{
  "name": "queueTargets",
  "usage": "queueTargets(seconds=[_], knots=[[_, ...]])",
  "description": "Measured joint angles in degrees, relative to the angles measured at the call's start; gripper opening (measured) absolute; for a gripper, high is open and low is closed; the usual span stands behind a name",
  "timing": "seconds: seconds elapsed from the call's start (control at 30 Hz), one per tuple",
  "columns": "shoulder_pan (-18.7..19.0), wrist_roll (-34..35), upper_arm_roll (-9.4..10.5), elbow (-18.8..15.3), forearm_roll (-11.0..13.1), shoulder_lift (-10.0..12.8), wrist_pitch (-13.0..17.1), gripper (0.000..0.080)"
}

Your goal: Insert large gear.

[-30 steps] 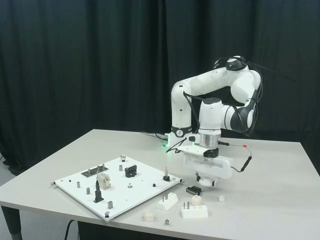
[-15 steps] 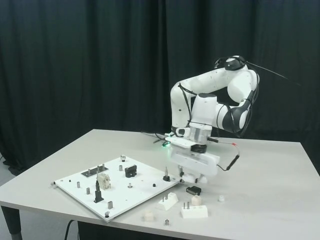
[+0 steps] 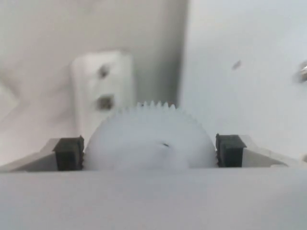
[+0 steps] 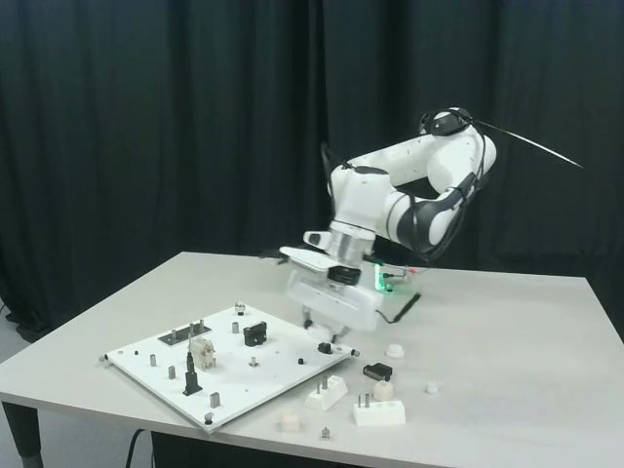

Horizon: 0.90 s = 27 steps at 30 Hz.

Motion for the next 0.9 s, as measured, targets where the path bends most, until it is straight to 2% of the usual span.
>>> queueTargets(seconds=[0.33, 0.73, 0.9], knots=[[-7.7, -3.6, -1.92, 1.8, -1.9, 0.2, 0.0, 0.0598], [-17.2, -10.7, -3.02, 3.0, -1.7, 0.3, 0.0, 0.0598], [-21.0, -14.1, -3.27, 3.2, -0.6, 0.3, -0.5, 0.0598]])
